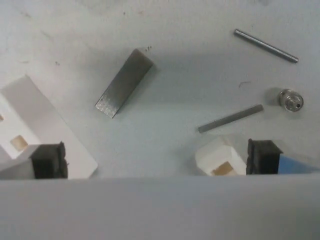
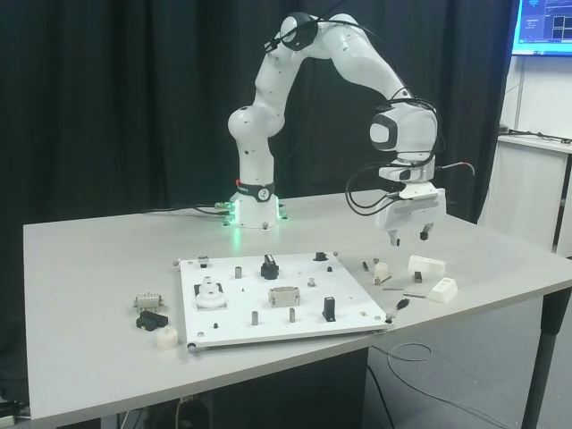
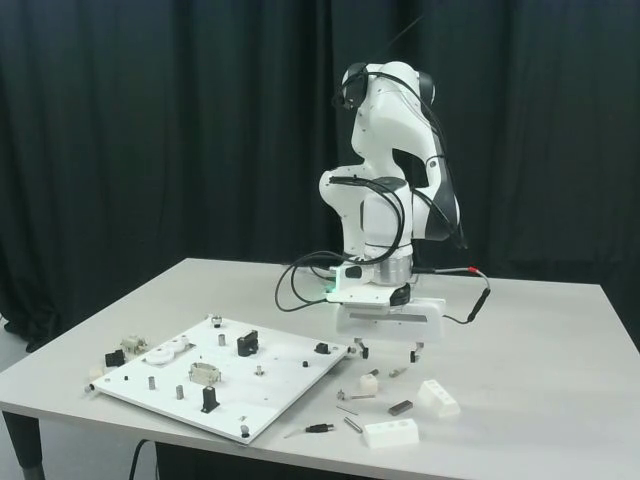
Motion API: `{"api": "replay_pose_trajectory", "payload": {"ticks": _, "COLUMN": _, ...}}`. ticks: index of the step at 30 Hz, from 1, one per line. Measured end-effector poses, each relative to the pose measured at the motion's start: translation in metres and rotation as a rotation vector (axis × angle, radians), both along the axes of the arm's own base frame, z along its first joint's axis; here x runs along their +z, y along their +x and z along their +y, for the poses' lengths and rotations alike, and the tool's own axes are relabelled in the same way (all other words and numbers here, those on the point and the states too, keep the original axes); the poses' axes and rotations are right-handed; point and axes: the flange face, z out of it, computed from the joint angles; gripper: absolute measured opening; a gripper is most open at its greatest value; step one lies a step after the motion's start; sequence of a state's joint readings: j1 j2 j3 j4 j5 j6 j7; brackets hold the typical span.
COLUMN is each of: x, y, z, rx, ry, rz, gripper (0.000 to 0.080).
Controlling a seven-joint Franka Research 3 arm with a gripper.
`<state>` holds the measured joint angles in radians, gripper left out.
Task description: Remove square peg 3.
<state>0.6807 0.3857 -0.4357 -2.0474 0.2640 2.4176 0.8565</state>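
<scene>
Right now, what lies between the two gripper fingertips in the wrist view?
Bare grey table with the grey square peg lying flat, plus one small white block near a fingertip.

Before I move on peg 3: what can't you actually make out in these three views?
- Wrist view: the white block is cut off by the frame edge and partly hidden behind a fingertip; the small block by the pincer body.
- Room views: board parts are too small to tell which is peg 3.
</scene>
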Motion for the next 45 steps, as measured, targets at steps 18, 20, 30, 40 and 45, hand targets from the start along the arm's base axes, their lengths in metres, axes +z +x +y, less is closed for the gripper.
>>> {"api": "replay_pose_trajectory", "payload": {"ticks": 18, "x": 0.004, "y": 0.004, "z": 0.0, "rx": -0.015, "ry": 0.002, "rz": -0.01, "gripper": 0.08}}
{"api": "replay_pose_trajectory", "payload": {"ticks": 20, "x": 0.004, "y": 0.004, "z": -0.001, "rx": -0.017, "ry": 0.001, "rz": -0.011, "gripper": 0.08}}
{"api": "replay_pose_trajectory", "payload": {"ticks": 30, "x": 0.009, "y": 0.009, "z": -0.011, "rx": -0.025, "ry": -0.01, "rz": -0.022, "gripper": 0.08}}
{"api": "replay_pose_trajectory", "payload": {"ticks": 40, "x": 0.027, "y": 0.029, "z": -0.046, "rx": -0.041, "ry": -0.058, "rz": -0.068, "gripper": 0.08}}
{"api": "replay_pose_trajectory", "payload": {"ticks": 45, "x": 0.041, "y": 0.045, "z": -0.075, "rx": -0.061, "ry": -0.086, "rz": -0.102, "gripper": 0.08}}
